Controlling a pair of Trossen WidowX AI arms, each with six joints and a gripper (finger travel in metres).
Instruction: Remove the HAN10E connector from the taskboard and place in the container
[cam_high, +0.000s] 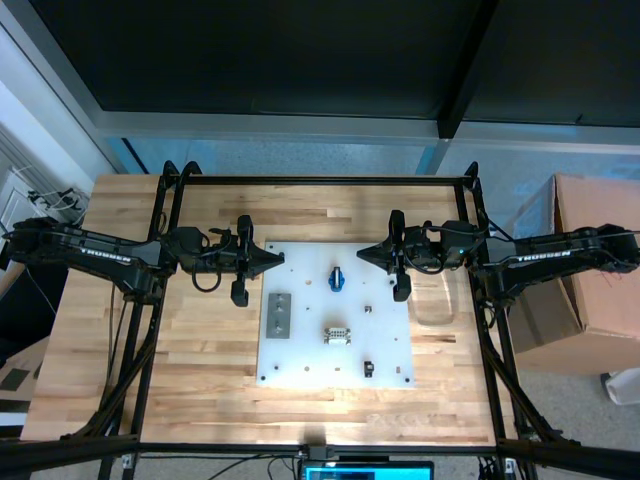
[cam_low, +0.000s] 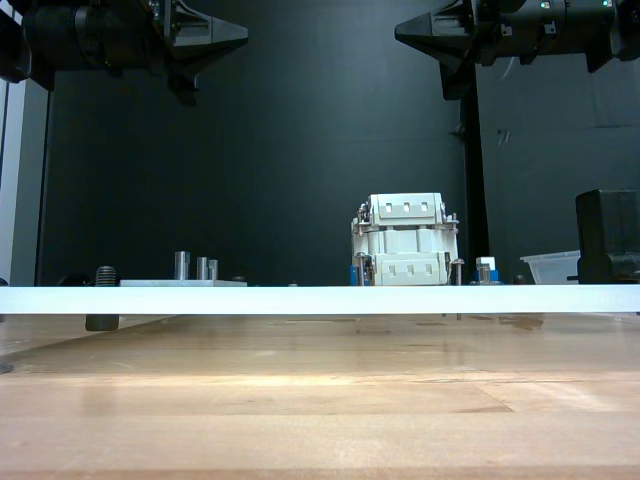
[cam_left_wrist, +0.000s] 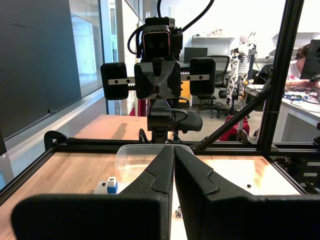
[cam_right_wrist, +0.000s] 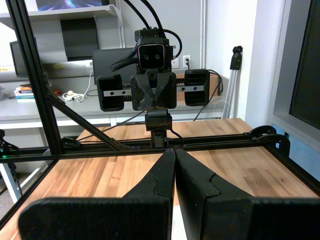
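Where we stand, at the near edge: we meet a plank-wood surface (cam_high: 100, 350) with a white taskboard (cam_high: 300, 370) lying flat at its middle.
Black part: we find a small dark block (cam_high: 368, 368) standing on the taskboard's near right area.
HAN10E connector: we see the HAN10E connector (cam_high: 338, 336) sitting upright in its seat on the taskboard, just beyond the black block. It is pale grey, in two stacked tiers in the low view (cam_low: 405, 242), and neither arm touches it.
Metal block: we note a grey plate (cam_high: 278, 314) with short pegs on the taskboard, to the connector's left.
Container: we see a clear plastic container (cam_high: 440, 300) resting on the surface just beside the taskboard's right edge.
Blue part: a small blue piece (cam_high: 336, 279) stands on the taskboard beyond the connector.
Left gripper: the left gripper (cam_high: 283, 257) hovers high over the taskboard's far left corner, pointing inward. Its fingers (cam_left_wrist: 155, 175) are pressed together on nothing.
Right gripper: the right gripper (cam_high: 360, 251) hovers high over the taskboard's far right part, facing the left one, well apart from it. Its fingers (cam_right_wrist: 195, 180) are also clenched together, empty.
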